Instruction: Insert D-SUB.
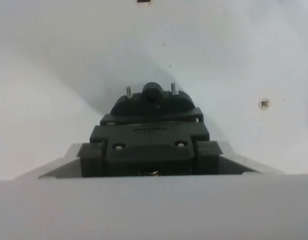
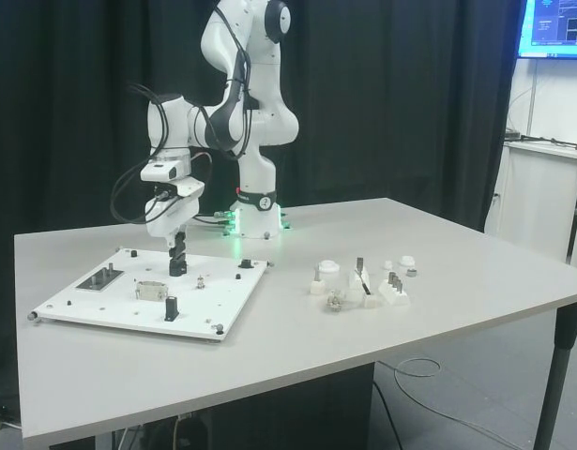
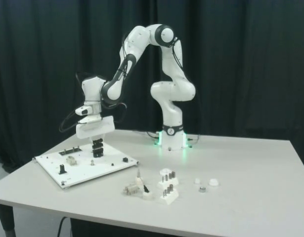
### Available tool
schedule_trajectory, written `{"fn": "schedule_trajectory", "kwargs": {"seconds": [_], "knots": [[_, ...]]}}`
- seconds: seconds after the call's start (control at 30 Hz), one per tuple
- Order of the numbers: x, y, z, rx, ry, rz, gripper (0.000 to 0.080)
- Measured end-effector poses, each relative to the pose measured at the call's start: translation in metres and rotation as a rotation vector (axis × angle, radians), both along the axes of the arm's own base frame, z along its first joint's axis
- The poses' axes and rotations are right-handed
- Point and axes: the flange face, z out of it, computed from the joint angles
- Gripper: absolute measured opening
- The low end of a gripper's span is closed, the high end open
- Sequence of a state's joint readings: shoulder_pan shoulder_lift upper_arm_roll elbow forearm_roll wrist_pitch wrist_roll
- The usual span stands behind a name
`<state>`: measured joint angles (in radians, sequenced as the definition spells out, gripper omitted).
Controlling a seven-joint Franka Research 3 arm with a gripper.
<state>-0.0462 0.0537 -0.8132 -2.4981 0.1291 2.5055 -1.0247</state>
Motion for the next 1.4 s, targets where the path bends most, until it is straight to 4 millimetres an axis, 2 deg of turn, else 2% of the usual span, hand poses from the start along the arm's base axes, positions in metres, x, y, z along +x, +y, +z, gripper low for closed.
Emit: {"fn": "schedule_trajectory", "kwargs": {"seconds": [1.4], "knots": [[0.0037,0.0032,-0.0019,-0.024,0.017,0.038,0.0382]]}}
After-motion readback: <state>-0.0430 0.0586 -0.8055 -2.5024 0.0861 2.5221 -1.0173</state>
